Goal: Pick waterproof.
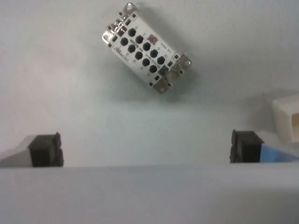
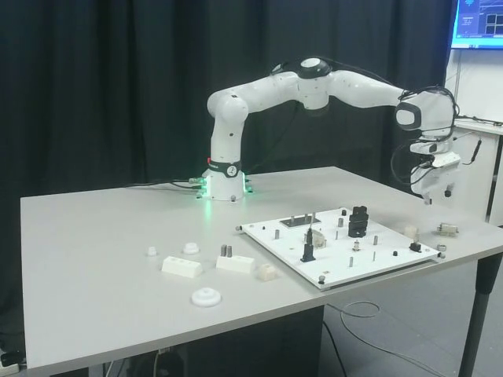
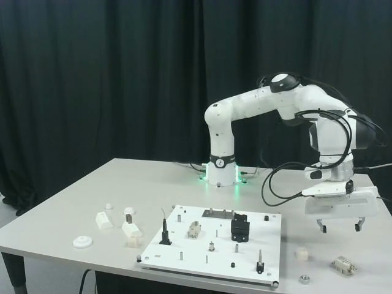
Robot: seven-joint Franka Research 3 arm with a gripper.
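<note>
White arm (image 3: 257,101) stretched out from its base, elbow high, wrist bent straight down. Pincer (image 3: 340,227) hangs above the desk (image 3: 79,202), fingers (image 1: 46,150) spread wide apart, nothing between them.

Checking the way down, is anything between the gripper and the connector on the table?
Nothing: in the wrist view, bare table separates the gripper from the connector.

The scene is viewed from three positions. In the first room view, the grey table (image 2: 94,236) is seen from one front corner, at a distance, with the white jointed arm (image 2: 314,86) stretched towards the far side. In the second, the white square board studded with pegs (image 3: 211,248) is faced head-on. Both are shared. Downward, close, the table is seen from the wrist.
</note>
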